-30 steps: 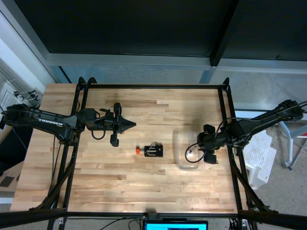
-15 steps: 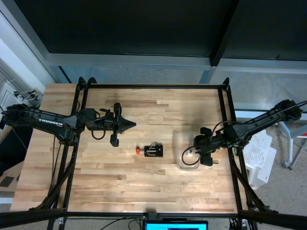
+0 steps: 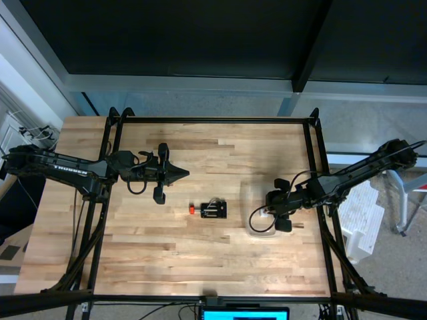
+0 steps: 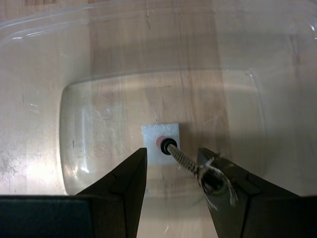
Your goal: Pick the RCA connector and install on taskboard
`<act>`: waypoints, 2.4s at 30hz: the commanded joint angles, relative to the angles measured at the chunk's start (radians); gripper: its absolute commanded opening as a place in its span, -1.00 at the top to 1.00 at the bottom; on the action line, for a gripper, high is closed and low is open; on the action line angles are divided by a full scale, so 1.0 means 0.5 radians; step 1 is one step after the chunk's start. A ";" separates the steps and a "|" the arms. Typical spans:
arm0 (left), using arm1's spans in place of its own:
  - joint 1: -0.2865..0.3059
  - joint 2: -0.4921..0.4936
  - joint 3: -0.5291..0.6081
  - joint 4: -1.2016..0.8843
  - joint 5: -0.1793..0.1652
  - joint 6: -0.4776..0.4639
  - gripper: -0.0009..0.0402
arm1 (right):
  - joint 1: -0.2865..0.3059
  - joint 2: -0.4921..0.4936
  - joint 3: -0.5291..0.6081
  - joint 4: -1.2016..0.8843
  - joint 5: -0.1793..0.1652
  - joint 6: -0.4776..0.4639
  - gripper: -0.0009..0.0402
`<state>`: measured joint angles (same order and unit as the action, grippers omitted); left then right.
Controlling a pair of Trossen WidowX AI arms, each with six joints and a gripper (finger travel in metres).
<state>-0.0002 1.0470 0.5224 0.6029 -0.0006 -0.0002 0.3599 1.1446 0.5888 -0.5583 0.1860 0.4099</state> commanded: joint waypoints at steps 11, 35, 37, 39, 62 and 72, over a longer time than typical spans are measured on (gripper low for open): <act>0.000 0.001 0.001 0.000 0.000 0.001 0.96 | -0.014 0.132 0.001 0.090 -0.005 -0.029 0.28; 0.000 0.001 0.001 0.001 0.000 0.001 0.96 | -0.036 0.217 0.005 0.138 -0.007 -0.056 0.50; 0.001 0.001 0.001 0.000 0.000 0.001 0.96 | -0.036 0.217 0.005 0.138 -0.008 -0.061 0.55; 0.000 0.000 0.001 0.000 0.000 0.001 0.96 | -0.036 0.217 0.005 0.139 -0.008 -0.066 0.59; 0.000 0.000 0.001 0.000 0.000 0.001 0.96 | -0.036 0.212 0.051 0.085 -0.059 -0.083 0.94; 0.001 0.000 0.001 0.001 0.000 0.001 0.96 | -0.036 0.130 0.220 -0.171 -0.059 -0.106 0.94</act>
<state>-0.0002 1.0470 0.5228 0.6029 -0.0010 -0.0002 0.3416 1.2171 0.6872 -0.6228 0.1558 0.3565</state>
